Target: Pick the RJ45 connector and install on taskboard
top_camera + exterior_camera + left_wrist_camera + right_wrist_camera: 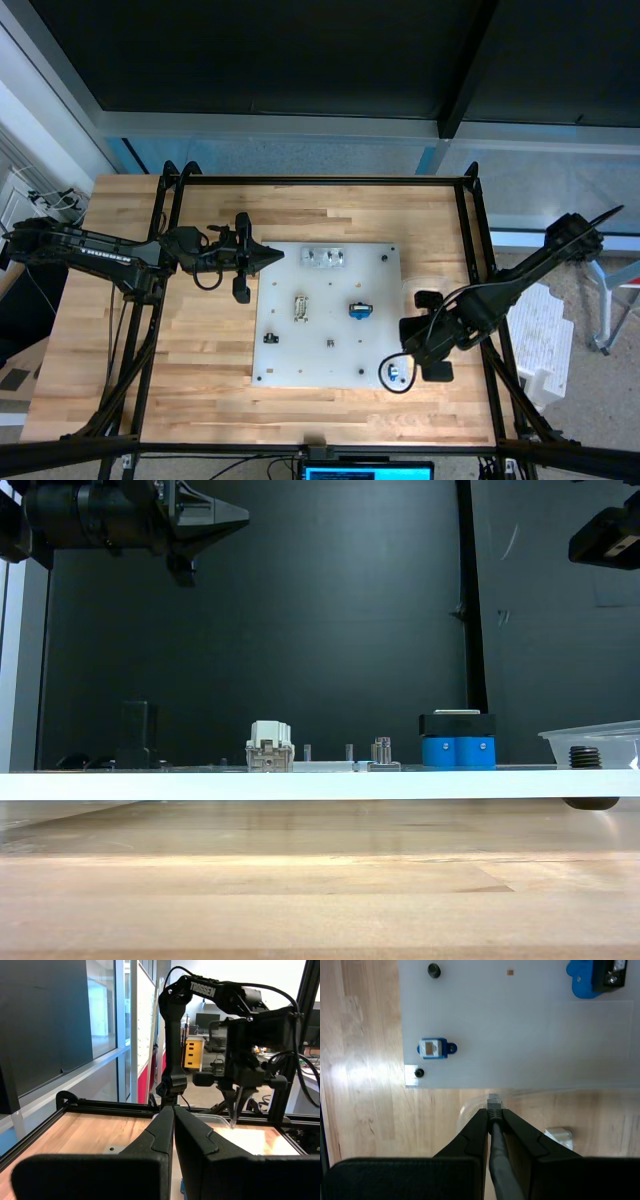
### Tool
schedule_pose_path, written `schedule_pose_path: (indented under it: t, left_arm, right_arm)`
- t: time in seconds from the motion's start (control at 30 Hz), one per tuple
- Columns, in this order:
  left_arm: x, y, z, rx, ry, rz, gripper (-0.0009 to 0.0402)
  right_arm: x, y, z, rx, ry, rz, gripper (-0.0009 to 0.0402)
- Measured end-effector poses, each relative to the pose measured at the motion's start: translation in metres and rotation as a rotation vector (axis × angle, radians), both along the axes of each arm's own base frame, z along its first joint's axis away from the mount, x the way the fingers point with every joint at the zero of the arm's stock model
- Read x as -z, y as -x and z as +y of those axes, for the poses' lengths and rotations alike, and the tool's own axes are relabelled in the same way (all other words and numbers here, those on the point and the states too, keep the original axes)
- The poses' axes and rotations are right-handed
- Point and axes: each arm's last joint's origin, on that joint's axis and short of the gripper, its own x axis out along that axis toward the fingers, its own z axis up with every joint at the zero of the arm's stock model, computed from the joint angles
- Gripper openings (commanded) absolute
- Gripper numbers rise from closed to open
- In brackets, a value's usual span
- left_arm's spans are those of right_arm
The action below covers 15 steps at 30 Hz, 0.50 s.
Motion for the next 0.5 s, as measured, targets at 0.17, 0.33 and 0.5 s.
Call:
schedule_pose_path:
  t: [0.17,0.33,0.5]
  left_arm:
    - [0.000,0.000,0.000,0.000,0.000,0.000,0.0000]
    - [0.000,0.000,0.000,0.000,0.000,0.000,0.0000]
    - [0.000,0.000,0.000,0.000,0.000,0.000,0.0000]
  right_arm:
    - [0.002,-0.008,0.012,-0.002,0.002,0.003,0.0000]
    - [0.006,-0.017,0.024,-0.002,0.000,0.000,0.0000]
    - [0.008,-0.024,0.033,-0.014,-0.004,-0.003,0.0000]
